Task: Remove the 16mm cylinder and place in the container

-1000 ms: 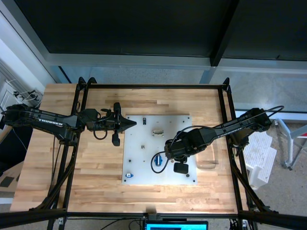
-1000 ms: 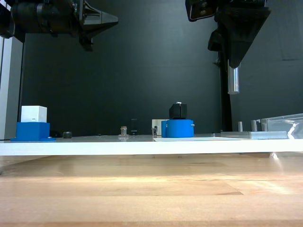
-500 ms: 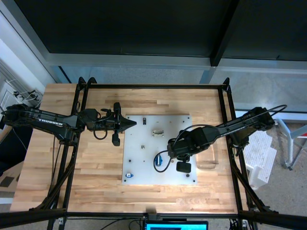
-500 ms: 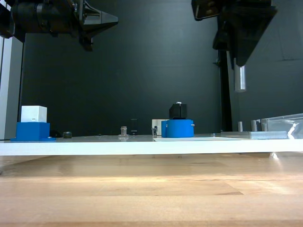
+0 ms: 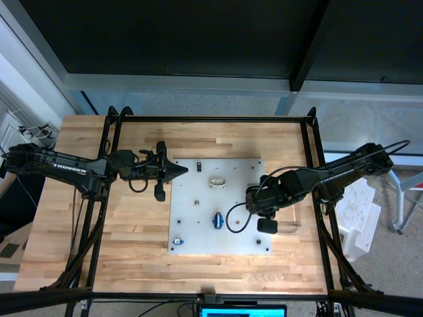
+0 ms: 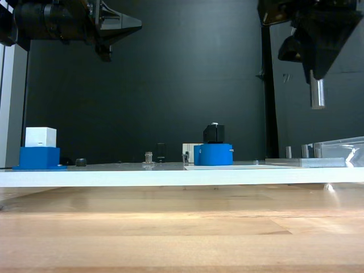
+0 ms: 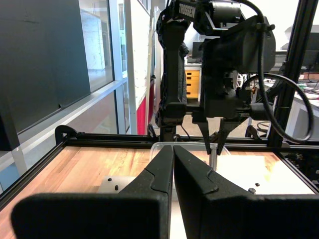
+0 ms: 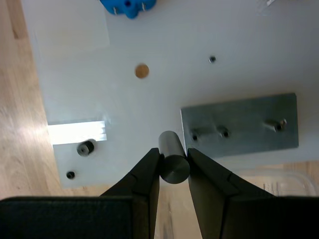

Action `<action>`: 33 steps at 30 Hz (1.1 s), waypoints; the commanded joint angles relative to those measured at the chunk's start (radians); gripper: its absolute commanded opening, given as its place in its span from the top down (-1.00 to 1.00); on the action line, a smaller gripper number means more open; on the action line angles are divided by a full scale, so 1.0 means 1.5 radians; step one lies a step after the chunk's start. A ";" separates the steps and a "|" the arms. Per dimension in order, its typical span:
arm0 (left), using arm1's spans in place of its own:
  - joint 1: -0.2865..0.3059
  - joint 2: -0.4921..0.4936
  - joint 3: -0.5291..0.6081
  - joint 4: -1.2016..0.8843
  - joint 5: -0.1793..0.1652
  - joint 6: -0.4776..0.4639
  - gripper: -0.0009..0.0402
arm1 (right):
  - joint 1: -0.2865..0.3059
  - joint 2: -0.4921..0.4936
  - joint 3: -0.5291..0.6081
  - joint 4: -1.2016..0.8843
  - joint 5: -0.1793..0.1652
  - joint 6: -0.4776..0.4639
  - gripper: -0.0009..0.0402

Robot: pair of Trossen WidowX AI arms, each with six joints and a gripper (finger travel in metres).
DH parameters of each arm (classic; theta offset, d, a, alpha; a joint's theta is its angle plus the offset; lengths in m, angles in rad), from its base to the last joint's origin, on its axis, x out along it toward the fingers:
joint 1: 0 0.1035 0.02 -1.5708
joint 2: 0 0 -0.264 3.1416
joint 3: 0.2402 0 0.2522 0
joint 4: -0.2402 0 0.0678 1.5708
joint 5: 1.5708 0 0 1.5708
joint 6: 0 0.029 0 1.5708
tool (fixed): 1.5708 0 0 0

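Note:
The 16mm cylinder (image 8: 173, 158), a stubby shiny silver peg, hangs upright in the air with my right gripper (image 8: 173, 167) shut on it. In the low view the cylinder (image 6: 317, 94) sticks down from the right gripper (image 6: 314, 73), high above the grey metal block (image 6: 307, 162). The container (image 5: 295, 222), a clear tub, sits just right of the white board; its rim (image 8: 279, 181) lies beyond the block. My left gripper (image 5: 182, 170) is parked in the air over the board's left edge, shut with nothing in it.
On the white board (image 5: 198, 198) stand a blue-and-black part (image 6: 215, 151), a white cube on a blue base (image 6: 40, 148) and small pegs. The grey block (image 8: 239, 124) carries thin pins. A black frame rail (image 5: 316, 172) runs right of the container.
My right gripper has carried the cylinder to the right and a little higher, from beside the blue part to over the grey block near the container. The left arm has stayed still.

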 commanded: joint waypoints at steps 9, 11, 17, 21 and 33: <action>0.000 0.000 0.000 0.000 0.000 0.000 0.96 | 0.003 -0.095 -0.122 -0.005 -0.001 0.009 0.86; 0.000 0.000 0.000 0.000 0.000 0.000 0.96 | 0.004 -0.113 -0.147 -0.007 -0.001 0.019 0.86; 0.000 0.000 0.000 0.000 0.000 0.000 0.96 | 0.004 -0.160 -0.222 -0.008 -0.001 0.027 0.86; 0.000 0.000 0.000 0.000 0.000 0.000 0.96 | 0.004 -0.166 -0.263 -0.007 -0.001 0.037 0.82; 0.000 0.000 0.000 0.000 0.000 0.000 0.96 | 0.006 -0.166 -0.303 0.010 0.000 0.046 0.25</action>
